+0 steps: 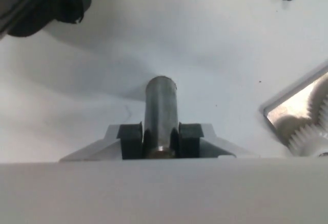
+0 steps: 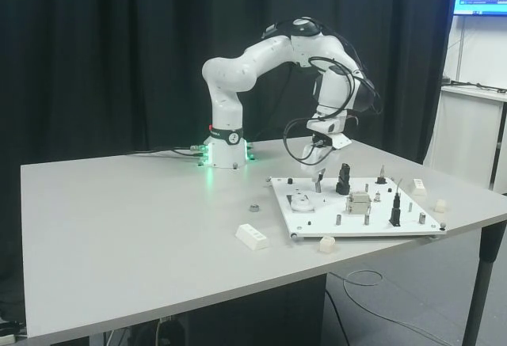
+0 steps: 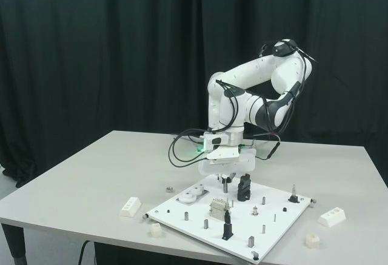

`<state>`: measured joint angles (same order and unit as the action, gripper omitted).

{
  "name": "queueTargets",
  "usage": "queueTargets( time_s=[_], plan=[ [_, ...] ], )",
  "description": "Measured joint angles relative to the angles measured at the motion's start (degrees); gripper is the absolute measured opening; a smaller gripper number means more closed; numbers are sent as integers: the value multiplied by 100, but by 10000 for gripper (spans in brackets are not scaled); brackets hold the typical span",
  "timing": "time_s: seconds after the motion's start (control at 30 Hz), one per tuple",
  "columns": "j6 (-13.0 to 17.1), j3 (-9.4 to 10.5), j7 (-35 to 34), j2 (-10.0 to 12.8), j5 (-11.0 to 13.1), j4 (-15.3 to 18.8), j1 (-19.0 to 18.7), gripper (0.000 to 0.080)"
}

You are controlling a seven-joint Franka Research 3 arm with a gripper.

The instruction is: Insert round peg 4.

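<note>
Here, in the wrist view, the black fingers (image 1: 190, 139) are closed on the round peg (image 1: 161, 112), a smooth grey metal cylinder hanging over bare white board (image 1: 215, 44) beside toothed white gears (image 1: 310, 134); this appears to be the carry step, with no hole visible under the tip. In the first room view, the gripper (image 2: 321, 170) holds the peg just above the flat white board on the grey surface (image 2: 119, 219). In the second room view, the peg (image 3: 225, 184) hangs upright between the gears (image 3: 191, 194) and a black block (image 3: 244, 187), so the next move probably calls for aligning with the hole before lowering.
</note>
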<state>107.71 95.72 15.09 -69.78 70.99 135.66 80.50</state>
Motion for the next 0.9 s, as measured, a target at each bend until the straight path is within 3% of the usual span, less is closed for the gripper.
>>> queueTargets(
  time_s=[0.9],
  plan=[
    [103, 25, 260, 6, 144, -15, 3, 147]
  ],
)
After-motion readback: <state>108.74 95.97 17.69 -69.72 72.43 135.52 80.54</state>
